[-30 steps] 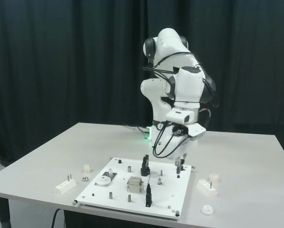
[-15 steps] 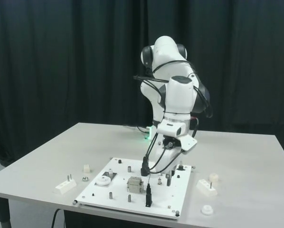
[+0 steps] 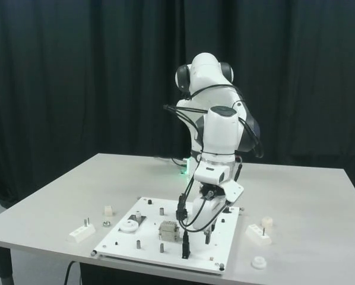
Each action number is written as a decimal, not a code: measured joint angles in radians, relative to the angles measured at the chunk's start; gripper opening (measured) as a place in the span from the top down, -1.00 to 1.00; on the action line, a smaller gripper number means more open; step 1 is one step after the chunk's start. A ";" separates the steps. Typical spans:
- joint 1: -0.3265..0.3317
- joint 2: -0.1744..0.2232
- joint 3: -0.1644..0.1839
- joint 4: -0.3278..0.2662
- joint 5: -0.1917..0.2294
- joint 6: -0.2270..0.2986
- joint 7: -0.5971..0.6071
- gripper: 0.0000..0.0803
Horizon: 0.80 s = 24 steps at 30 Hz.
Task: Insert square peg 4.
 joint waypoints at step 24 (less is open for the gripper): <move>-0.015 0.093 -0.016 0.088 0.081 -0.018 -0.135 0.62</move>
